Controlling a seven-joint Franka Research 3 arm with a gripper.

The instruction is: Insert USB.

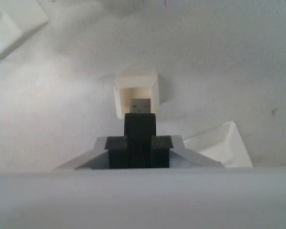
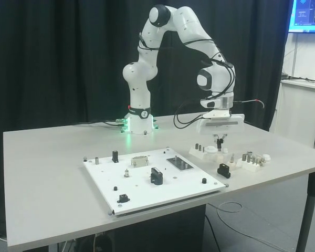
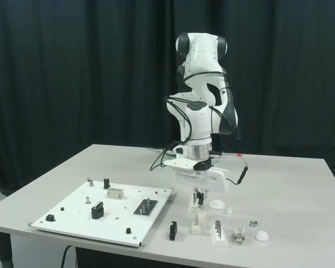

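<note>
My gripper (image 1: 140, 145) is shut on a black USB plug (image 1: 140, 125). The plug's grey metal tip (image 1: 140, 106) points down at the open top of a small white holder (image 1: 136, 78). I cannot tell whether the tip is inside the holder or just above it. In the first room view the gripper (image 2: 219, 138) hangs over the white holders (image 2: 206, 151) to the right of the white board (image 2: 147, 195). In the second room view the gripper (image 3: 199, 196) stands just above a holder (image 3: 196, 207) beside the board (image 3: 72, 220).
The board carries several black and grey fixtures, among them a black block (image 2: 156, 176) and a grey plate (image 2: 179, 164). More white holders with small parts (image 2: 253, 160) and a black piece (image 2: 223, 169) lie near the table's right front edge. White blocks (image 1: 14, 24) (image 1: 221, 143) flank the holder.
</note>
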